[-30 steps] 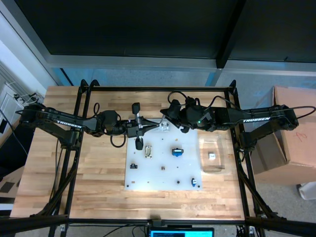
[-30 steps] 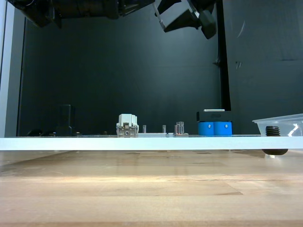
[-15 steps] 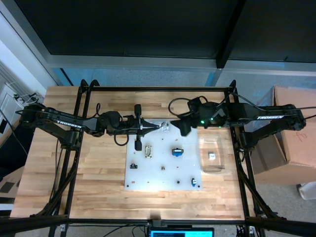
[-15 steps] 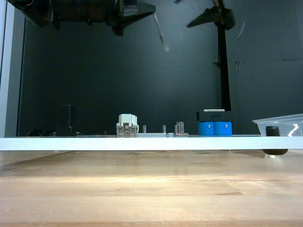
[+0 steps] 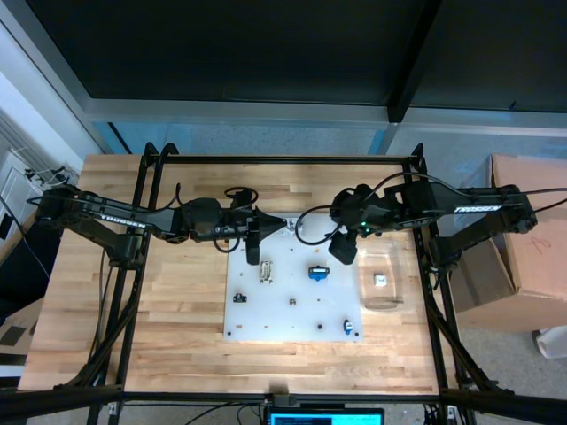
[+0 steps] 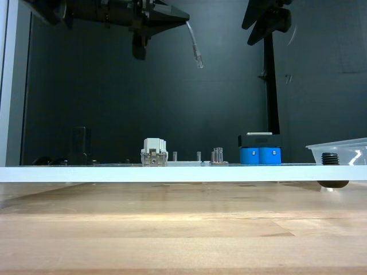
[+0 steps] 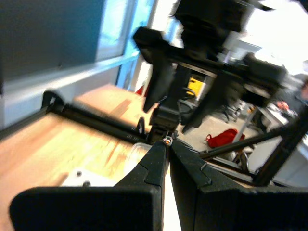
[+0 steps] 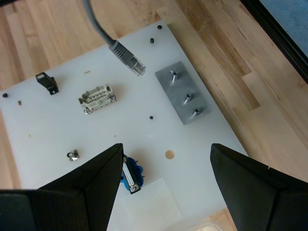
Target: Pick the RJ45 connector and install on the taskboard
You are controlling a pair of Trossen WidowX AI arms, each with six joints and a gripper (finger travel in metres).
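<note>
The RJ45 connector (image 6: 199, 59), clear-tipped on a grey cable, hangs free high above the white taskboard (image 5: 292, 305), clear of any seat. My left gripper (image 5: 276, 223) is shut on the cable just behind it, and in the left wrist view its fingers (image 7: 159, 159) are pressed together. In the right wrist view the connector (image 8: 133, 63) dangles over the board's far part. My right gripper (image 5: 343, 250) hovers over the board's right edge, pointing down. It is open, with nothing between its fingers (image 8: 96, 178), and stands apart from the connector.
On the board are a white multi-pin socket (image 8: 96, 98), a blue D-sub part (image 8: 130, 175), a metal plate with three studs (image 8: 185, 98) and a black clip (image 8: 46, 82). A clear tray (image 5: 383, 282) holding a small part sits right of the board. Black frame rails surround the table.
My right gripper has pulled back to the right, away from the left gripper, and turned to face down. The connector stays hanging from the left gripper.
</note>
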